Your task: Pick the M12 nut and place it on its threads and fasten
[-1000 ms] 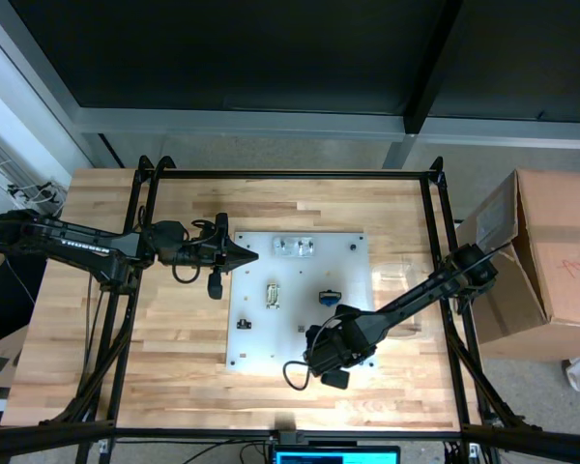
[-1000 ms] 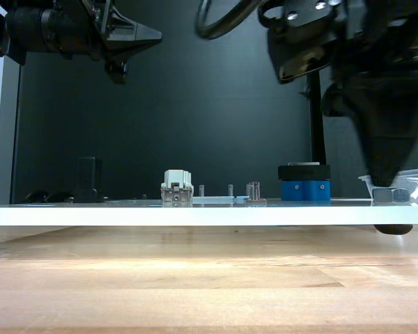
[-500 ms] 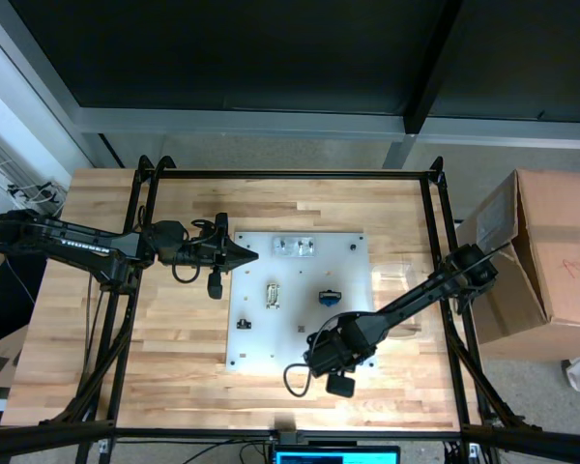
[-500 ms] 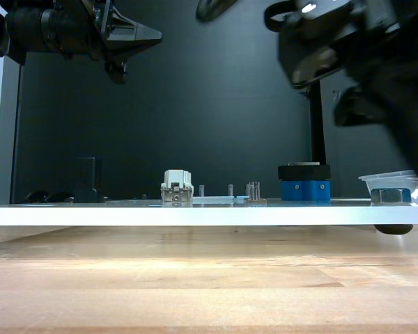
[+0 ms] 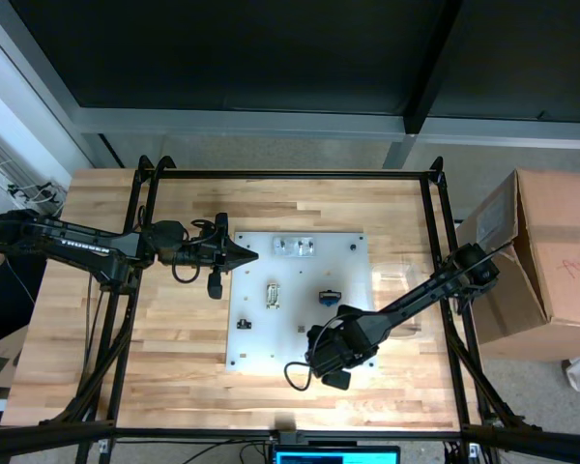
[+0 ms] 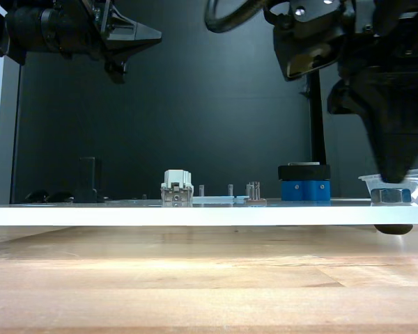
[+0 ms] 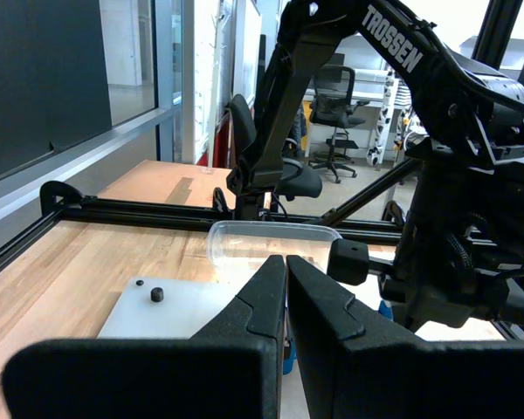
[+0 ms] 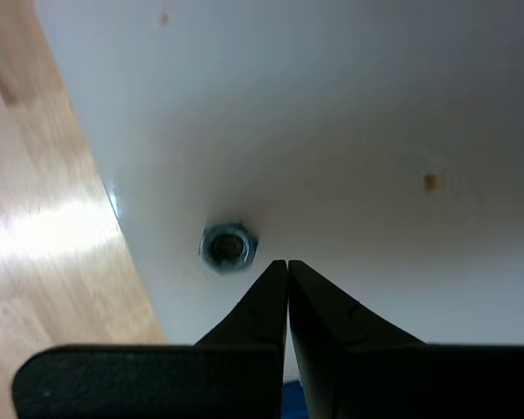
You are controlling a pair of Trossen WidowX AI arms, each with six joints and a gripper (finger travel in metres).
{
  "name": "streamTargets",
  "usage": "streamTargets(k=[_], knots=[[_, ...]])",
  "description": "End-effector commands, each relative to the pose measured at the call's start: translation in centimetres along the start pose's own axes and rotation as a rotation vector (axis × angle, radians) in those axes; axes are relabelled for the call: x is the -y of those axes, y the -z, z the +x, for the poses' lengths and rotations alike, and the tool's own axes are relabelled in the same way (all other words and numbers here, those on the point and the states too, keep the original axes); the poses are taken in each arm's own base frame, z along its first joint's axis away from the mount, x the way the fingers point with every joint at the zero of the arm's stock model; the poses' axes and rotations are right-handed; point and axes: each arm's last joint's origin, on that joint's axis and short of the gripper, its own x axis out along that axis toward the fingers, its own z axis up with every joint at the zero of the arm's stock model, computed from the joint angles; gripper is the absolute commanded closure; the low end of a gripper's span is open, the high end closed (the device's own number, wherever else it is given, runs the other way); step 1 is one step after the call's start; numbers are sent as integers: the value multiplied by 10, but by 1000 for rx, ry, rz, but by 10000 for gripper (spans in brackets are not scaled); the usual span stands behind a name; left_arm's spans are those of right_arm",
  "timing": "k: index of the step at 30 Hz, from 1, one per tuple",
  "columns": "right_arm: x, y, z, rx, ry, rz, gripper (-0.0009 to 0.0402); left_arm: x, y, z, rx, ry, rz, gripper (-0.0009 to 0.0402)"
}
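**mik:** Pale butcher-block tabletop (image 5: pixel 174 338), long strips of wood grain, boxed in by a black metal frame (image 5: pixel 290 175). A matte white board (image 5: pixel 256 350) lies flat in the middle and a brown cardboard box (image 5: pixel 546 261) sits off the right edge. So where's the nut (image 6: pixel 391 195)?

**jo:** It's a small silver hex with shiny flats, on its stud (image 8: pixel 228 248) near the board's near right edge. It sits low against the white surface, with no ribs showing under it in the low view. It's free, nothing has hold of it.

**mik:** And the right claw (image 8: pixel 287 264)?

**jo:** It hangs just above the nut, pointing down. The black tapered fingers are pinched tip to tip with nothing between them. From the wrist camera the tips are just beside the nut, not on it.

**mik:** And the left claw (image 5: pixel 251 256)?

**jo:** Up in the air over the board's left edge, lying level and pointing inward. Its wedge-shaped fingers are pressed together, and it's empty too.

**mik:** Other bits?

**jo:** There's a clear plastic tray (image 7: pixel 244 244) with rounded corners past the board's right side. Mid-board there's a blue block (image 6: pixel 304 191) with a round black cap and a little white connector (image 6: pixel 177 188).
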Motion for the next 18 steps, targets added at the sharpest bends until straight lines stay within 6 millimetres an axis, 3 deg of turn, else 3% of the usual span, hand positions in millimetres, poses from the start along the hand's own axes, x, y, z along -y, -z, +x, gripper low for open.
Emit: streamTargets(k=[1, 11, 18], knots=[[-1, -2, 0, 26, -1, -1, 393, 0, 0, 0, 0, 0, 0, 393], [-1, 0, 6, 23, -8, -5, 393, 0, 0, 0, 0, 0, 0, 393], [-5, 6, 9, -129, -173, -20, 393, 0, 0, 0, 1, 0, 0, 393]])
